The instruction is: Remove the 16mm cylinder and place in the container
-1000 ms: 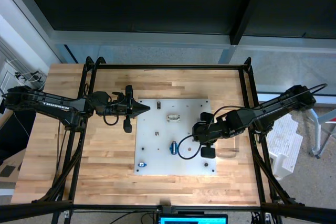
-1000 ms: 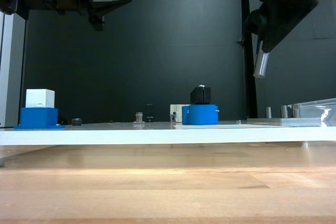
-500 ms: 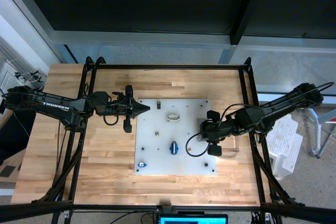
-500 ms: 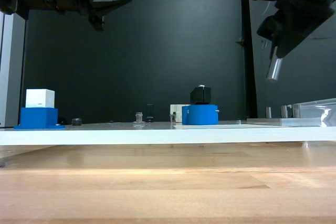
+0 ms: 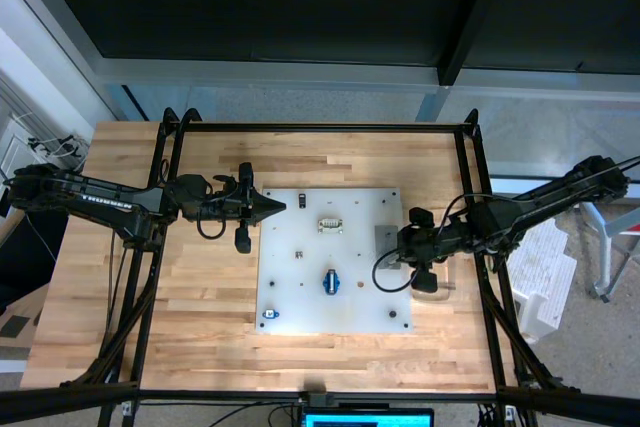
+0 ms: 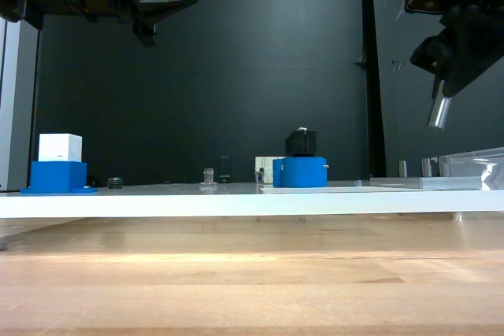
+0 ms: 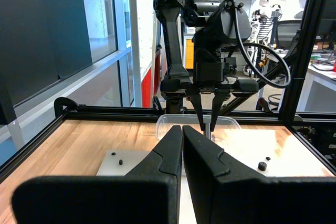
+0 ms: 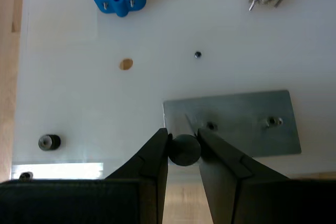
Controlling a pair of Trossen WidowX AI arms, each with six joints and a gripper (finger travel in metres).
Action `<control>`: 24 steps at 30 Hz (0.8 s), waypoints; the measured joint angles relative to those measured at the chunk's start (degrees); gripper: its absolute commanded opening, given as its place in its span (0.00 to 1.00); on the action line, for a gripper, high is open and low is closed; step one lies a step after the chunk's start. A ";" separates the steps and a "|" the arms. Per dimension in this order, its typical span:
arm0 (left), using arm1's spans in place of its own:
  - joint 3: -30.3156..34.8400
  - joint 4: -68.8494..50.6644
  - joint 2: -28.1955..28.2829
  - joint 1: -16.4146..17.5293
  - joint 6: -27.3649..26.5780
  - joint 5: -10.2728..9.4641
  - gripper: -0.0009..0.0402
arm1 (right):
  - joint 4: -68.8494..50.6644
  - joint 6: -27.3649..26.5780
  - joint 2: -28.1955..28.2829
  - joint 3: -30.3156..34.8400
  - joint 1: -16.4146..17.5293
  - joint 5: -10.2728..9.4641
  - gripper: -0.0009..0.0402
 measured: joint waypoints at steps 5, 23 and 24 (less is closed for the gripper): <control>0.00 0.00 0.00 0.00 0.00 0.00 0.02 | -0.22 0.98 -4.00 -3.19 0.11 -0.02 0.38; -0.02 0.00 0.00 0.00 0.00 0.02 0.02 | -11.87 6.58 -11.96 -5.79 0.85 -0.02 0.68; -0.02 0.00 0.00 0.00 0.00 0.00 0.02 | -12.26 6.84 -11.96 -5.79 0.87 -0.02 0.68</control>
